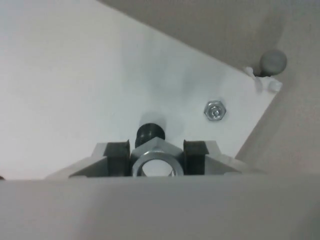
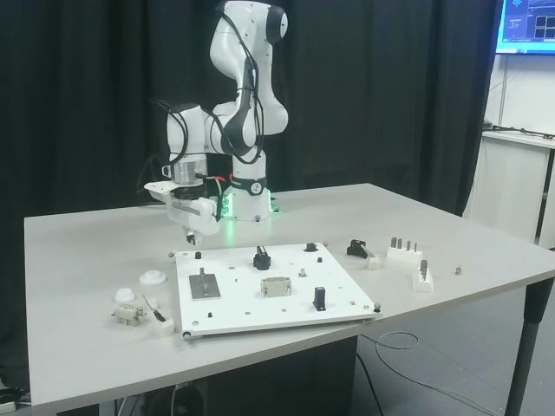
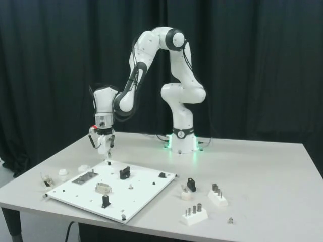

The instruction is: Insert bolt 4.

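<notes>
So the white arm (image 3: 151, 65) hangs its gripper (image 2: 192, 232) right over the far corner of the white board (image 2: 273, 290), the corner nearest the robot base. In the wrist view the fingers (image 1: 116, 159) are pinching a bolt (image 1: 155, 162) by its hex head, with black pads on both sides of it. Its black tip (image 1: 148, 132) points down at the board and sits just above it or on it, can't tell which. Near it on the board there's a small hex nut (image 1: 214, 110), and a grey foot (image 1: 273, 61) pokes out at the board's corner.

The board lies flat on the grey worktop (image 3: 262, 166) and carries a few black fixtures (image 2: 261, 258) and a grey plate (image 2: 203, 286). Off to the side, white bolt holders (image 3: 195, 214) stand on the worktop, well apart from the gripper. On the other side of the board there are a couple of small white parts (image 2: 153, 278).
</notes>
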Available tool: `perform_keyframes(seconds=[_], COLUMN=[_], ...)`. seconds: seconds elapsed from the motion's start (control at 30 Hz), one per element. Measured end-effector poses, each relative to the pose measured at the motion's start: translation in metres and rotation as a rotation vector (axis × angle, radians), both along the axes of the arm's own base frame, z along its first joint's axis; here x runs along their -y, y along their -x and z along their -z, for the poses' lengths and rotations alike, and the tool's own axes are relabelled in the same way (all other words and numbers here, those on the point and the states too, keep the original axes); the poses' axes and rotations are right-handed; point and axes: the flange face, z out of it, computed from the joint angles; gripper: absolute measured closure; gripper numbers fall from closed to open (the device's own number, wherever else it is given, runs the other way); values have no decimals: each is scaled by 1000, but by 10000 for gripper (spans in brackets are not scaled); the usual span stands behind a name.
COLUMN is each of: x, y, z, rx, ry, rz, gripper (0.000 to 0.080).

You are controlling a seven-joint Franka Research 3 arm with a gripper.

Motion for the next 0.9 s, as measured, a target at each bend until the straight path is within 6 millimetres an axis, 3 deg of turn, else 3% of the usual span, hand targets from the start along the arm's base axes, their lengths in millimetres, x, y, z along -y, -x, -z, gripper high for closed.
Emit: perform_keyframes(seconds=[0.9], x=[5], y=[4], z=[-5], rx=[-6], ry=[10], rz=[-17], gripper=[577])
